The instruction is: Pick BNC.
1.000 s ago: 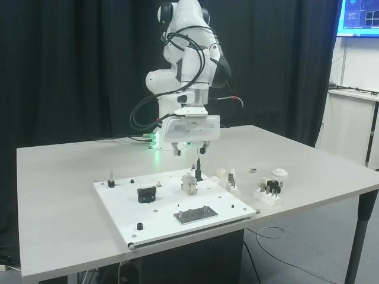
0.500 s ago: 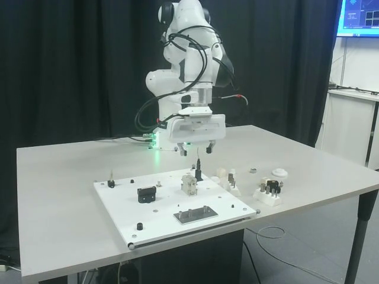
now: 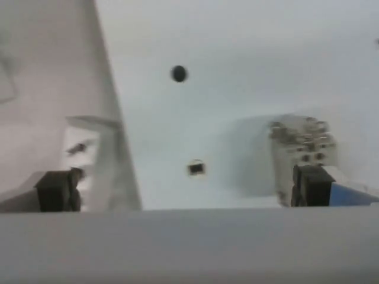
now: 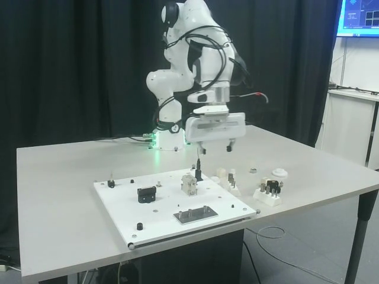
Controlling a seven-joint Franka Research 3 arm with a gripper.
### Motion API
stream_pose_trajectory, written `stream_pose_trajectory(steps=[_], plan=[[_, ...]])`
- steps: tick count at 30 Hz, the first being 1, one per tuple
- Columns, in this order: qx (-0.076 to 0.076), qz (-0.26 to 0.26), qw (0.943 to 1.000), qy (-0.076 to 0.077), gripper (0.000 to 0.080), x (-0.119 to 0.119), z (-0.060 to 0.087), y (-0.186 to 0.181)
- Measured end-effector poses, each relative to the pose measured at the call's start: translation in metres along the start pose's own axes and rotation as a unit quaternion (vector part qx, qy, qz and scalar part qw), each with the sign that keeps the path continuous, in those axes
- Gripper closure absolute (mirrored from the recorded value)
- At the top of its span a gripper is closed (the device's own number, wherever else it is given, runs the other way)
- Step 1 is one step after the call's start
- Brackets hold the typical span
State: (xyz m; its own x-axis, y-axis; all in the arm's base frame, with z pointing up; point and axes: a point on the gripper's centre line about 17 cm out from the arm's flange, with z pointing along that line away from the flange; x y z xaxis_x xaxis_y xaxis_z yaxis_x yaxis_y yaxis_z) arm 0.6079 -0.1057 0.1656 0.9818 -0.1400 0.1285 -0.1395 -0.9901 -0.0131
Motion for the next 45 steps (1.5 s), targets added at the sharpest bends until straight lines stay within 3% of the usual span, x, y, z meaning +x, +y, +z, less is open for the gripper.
stream_pose_trajectory(steps=[11,25,30,36,45], plan=[[0.0,0.076,0.9971,-0.004,0.0003,-0.004,0.003,-0.068],[-0.027,0.129,0.9912,-0.017,0.0003,-0.03,0.009,-0.155],[-0.038,0.128,0.9908,-0.019,0.0003,-0.039,0.011,-0.172],[-0.039,0.132,0.9903,-0.02,0.0003,-0.045,0.013,-0.189],[-0.04,0.188,0.9811,-0.025,0.0003,-0.056,0.02,-0.21]])
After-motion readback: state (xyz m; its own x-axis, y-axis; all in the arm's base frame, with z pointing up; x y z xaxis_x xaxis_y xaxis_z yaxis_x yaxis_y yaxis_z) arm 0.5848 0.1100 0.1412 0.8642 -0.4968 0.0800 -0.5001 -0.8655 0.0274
